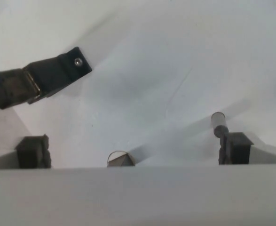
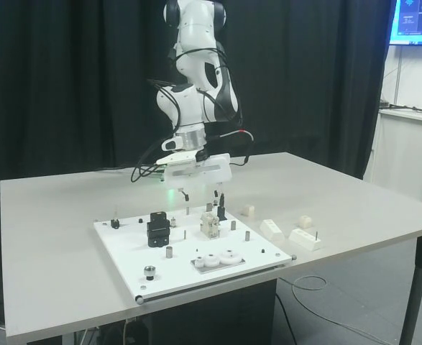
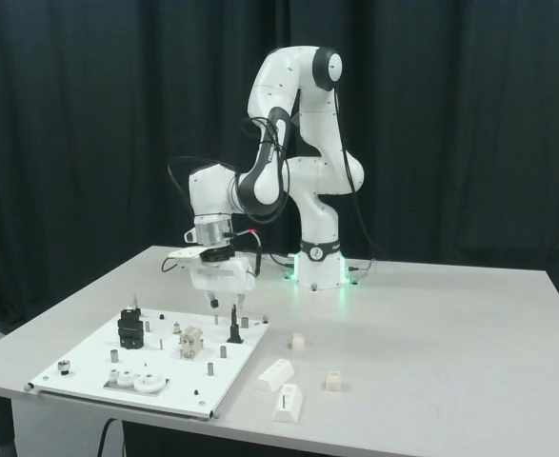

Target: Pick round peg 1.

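In the wrist view a short grey round peg [image 1: 121,159] stands on the white board [image 1: 175,70], with its flat top showing. It lies between my two black fingertips, closer to one side's fingertip [image 1: 33,151] than to the other. My gripper [image 1: 133,150] is open, with nothing in it. A thinner grey peg [image 1: 219,123] stands just beside the other fingertip [image 1: 235,148]. In the room views the gripper [image 2: 200,192] [image 3: 225,303] hangs a little above the far edge of the board [image 2: 124,244] [image 3: 79,367], touching nothing.
A black plug on a cable [image 1: 58,75] lies on the board beyond the fingers. The board also carries a black block [image 2: 157,221], white gears [image 2: 218,259], a black upright post [image 3: 233,328] and several small pegs. White blocks [image 2: 272,228] [image 2: 305,237] lie on the grey table beside it.
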